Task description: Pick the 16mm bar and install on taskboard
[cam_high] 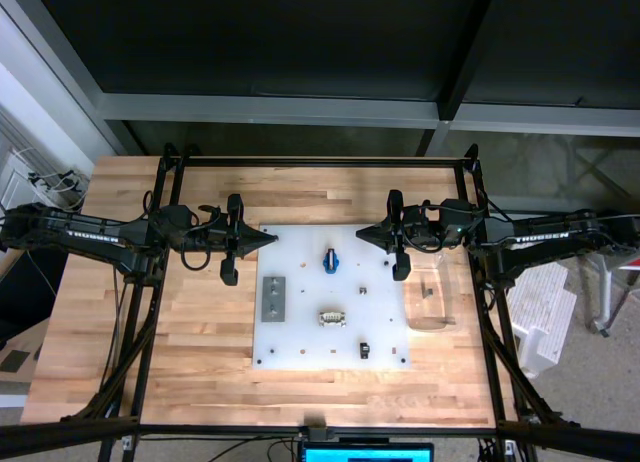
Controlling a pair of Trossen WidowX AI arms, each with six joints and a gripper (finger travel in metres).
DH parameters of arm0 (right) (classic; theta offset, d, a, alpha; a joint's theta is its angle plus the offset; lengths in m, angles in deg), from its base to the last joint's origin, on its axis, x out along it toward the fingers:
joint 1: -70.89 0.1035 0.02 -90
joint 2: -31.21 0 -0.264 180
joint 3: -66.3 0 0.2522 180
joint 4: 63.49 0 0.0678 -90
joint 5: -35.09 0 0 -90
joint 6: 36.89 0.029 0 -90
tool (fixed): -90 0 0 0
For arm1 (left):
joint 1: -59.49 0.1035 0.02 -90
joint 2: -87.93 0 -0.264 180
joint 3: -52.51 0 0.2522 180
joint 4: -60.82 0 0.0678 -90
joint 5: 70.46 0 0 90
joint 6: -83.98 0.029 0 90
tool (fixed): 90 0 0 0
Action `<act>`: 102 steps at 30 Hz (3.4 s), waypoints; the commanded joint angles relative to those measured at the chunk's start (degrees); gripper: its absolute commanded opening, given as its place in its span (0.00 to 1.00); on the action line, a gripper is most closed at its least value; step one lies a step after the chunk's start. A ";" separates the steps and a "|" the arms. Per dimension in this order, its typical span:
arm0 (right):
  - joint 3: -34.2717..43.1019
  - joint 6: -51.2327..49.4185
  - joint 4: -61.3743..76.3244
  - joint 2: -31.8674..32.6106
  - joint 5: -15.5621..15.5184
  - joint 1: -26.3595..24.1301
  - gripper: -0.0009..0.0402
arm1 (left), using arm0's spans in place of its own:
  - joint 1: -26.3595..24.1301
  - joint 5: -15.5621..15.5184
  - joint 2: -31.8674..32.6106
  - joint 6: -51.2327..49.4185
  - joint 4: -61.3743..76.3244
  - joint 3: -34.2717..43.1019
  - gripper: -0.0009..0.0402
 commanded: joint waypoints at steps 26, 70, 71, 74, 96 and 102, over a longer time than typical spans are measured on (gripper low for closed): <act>0.02 0.07 -0.04 0.00 0.04 0.00 0.02 | 0.02 0.00 0.00 0.00 -0.02 0.02 0.02; 23.63 4.61 79.36 0.02 3.08 4.28 0.02 | 0.04 0.00 0.00 0.00 -0.04 0.02 0.02; 23.74 4.59 80.52 0.02 3.10 4.37 0.02 | 0.04 0.00 0.00 0.00 -0.02 0.02 0.02; 23.71 4.83 83.41 0.02 3.08 4.79 0.02 | 0.04 0.00 0.00 0.00 0.00 0.02 0.02; 23.58 8.98 97.88 0.02 4.57 9.64 0.28 | 0.02 0.00 0.00 0.00 -0.02 0.02 0.02; 22.67 8.83 99.60 0.02 4.61 9.88 0.43 | 0.04 0.00 0.00 0.00 -0.02 0.02 0.02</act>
